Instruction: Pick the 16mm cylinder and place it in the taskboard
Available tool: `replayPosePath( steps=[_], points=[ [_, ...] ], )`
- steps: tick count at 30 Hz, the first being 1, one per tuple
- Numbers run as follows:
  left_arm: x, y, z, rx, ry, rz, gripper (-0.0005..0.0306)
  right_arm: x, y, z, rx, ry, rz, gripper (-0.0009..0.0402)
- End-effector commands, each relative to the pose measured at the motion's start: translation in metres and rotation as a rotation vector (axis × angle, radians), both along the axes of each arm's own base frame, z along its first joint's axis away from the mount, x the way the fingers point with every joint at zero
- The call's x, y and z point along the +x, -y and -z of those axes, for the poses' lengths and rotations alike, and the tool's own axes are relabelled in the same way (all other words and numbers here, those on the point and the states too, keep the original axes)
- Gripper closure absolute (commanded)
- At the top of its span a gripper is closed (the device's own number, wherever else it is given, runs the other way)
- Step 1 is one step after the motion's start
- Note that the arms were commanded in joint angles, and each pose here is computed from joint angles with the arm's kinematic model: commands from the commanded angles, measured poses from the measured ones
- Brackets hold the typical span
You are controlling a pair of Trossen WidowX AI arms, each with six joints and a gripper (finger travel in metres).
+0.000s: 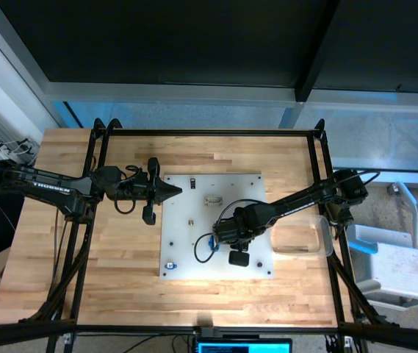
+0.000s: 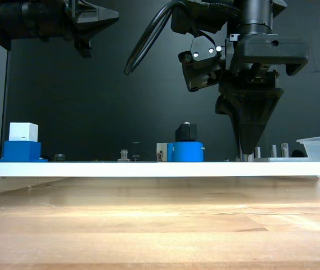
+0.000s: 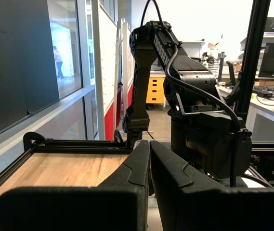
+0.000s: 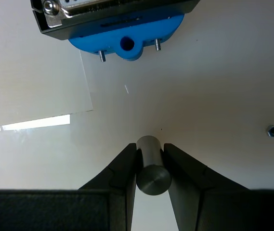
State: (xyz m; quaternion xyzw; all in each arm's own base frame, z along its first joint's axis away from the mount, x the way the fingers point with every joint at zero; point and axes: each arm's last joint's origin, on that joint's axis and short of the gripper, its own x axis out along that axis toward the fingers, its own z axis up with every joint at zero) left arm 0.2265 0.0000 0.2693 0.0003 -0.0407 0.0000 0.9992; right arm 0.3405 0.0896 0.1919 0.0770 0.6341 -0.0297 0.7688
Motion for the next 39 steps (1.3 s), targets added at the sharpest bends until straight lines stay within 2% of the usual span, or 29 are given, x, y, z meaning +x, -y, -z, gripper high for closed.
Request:
replayPosePath(
  steps=[1, 18, 39],
  points=[
    [0.0, -0.0001, 0.0, 0.0, 0.0, 0.0, 0.03, 0.0004, -0.0002, 0.0, 0.001, 0.005, 0.001, 0.038],
    [0.0, 0.0, 0.0, 0.0, 0.0, 0.0, 0.03, 0.0007, -0.0015, 0.0016, 0.005, 0.016, -0.002, 0.0374],
    [0.0, -0.0001, 0.0, 0.0, 0.0, 0.0, 0.03, 0.0025, -0.0026, -0.0021, 0.008, 0.028, -0.004, 0.0255]
  ],
)
